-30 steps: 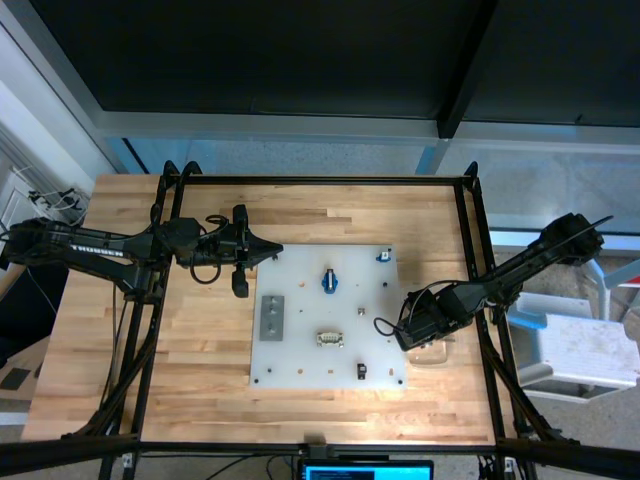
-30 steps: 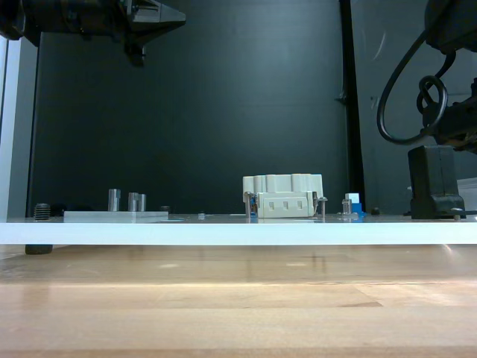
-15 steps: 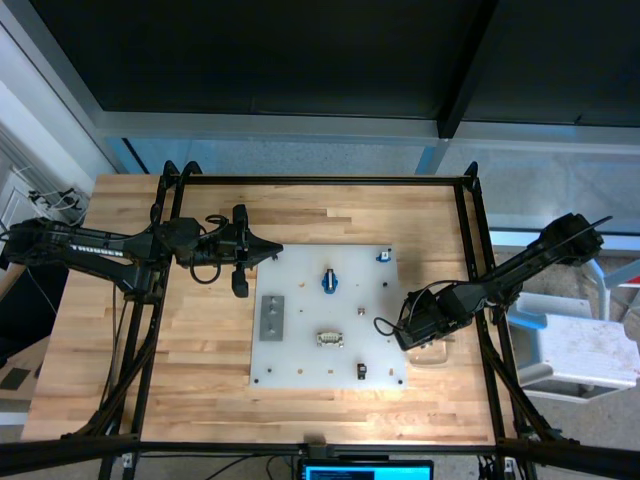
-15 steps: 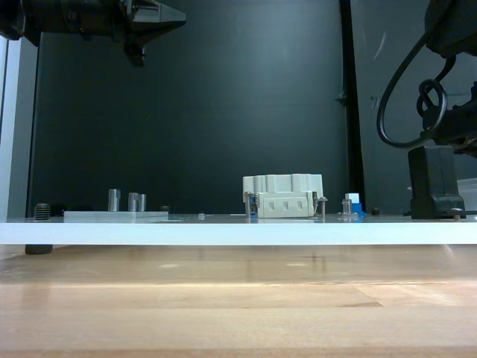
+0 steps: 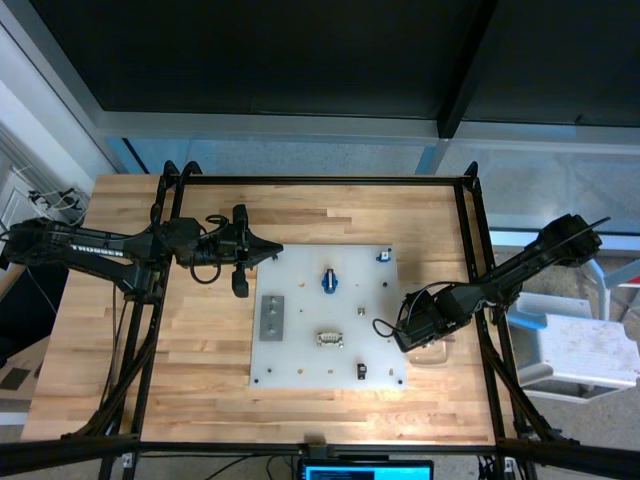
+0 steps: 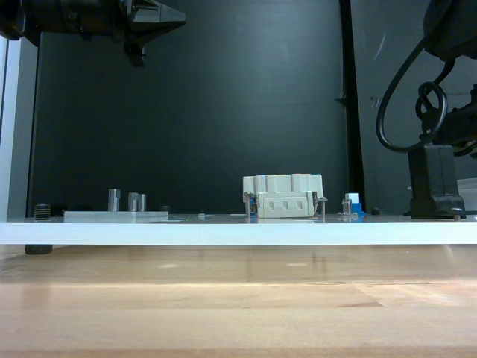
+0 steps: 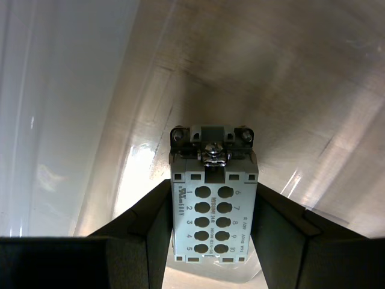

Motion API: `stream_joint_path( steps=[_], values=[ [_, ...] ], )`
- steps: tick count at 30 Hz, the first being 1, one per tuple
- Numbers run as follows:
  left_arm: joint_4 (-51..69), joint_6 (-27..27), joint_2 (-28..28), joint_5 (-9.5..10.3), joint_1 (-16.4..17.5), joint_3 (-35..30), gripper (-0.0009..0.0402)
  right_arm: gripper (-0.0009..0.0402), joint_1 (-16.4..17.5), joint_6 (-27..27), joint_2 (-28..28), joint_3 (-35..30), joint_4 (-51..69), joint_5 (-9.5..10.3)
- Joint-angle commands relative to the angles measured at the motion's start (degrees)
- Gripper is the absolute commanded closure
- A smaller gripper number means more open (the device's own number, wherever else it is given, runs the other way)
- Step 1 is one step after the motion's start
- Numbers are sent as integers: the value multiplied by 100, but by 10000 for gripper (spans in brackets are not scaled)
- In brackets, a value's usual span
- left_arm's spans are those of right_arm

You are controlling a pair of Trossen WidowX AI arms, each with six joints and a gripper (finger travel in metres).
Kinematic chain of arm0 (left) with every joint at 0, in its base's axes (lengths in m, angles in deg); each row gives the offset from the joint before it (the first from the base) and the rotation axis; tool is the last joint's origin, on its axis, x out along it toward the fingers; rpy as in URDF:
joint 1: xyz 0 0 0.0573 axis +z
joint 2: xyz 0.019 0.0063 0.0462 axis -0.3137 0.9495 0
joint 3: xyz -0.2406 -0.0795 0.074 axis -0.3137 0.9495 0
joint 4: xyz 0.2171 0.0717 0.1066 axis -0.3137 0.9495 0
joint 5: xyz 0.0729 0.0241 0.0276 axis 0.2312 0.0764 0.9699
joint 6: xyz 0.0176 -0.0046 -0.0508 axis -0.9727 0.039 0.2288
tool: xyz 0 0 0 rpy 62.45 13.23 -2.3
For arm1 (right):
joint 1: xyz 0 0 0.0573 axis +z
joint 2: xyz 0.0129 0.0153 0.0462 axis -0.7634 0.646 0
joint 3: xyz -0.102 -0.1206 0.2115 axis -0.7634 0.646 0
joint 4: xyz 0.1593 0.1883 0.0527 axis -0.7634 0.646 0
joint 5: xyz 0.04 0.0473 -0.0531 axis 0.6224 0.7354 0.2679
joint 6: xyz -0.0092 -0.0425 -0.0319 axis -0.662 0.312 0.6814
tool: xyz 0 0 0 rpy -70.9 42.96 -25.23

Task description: Pick the HAN10E connector and install in the HAN10E hub

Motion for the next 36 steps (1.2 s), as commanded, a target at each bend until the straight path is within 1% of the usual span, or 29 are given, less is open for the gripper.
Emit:
stream_joint_path(
  steps=[1, 4, 10, 14, 18, 20, 22, 26, 33, 36],
  values=[
    [-2, -2, 0, -2, 2, 0, 393, 323, 0, 98, -11, -9, 0, 22],
    [-2, -2, 0, 0, 2, 0, 393, 335, 0, 214, -59, -87, 122, 17],
    [-2, -2, 0, -2, 2, 0, 393, 343, 0, 1062, -345, -439, 756, 15],
    [-4, 0, 0, 0, 2, 0, 393, 342, 0, 2116, -518, -833, 1353, 15],
    [-2, -2, 0, -2, 0, 0, 393, 344, 0, 3364, -562, -1322, 2127, -7],
    [-2, 0, 0, -2, 0, 0, 393, 346, 0, 3851, -562, -1558, 2446, -7],
    [-2, 0, 0, -2, 0, 0, 393, 349, 0, 4214, -562, -1784, 2695, -2],
    [-2, 0, 0, -2, 2, 0, 393, 357, 0, 4787, -562, -2118, 2966, -2],
    [-2, 0, 0, -2, 0, 0, 393, 365, 0, 5184, -562, -2232, 3045, -2],
    [-2, 0, 0, 0, 2, 0, 393, 366, -26, 5495, -555, -2232, 3040, -9]
  ],
)
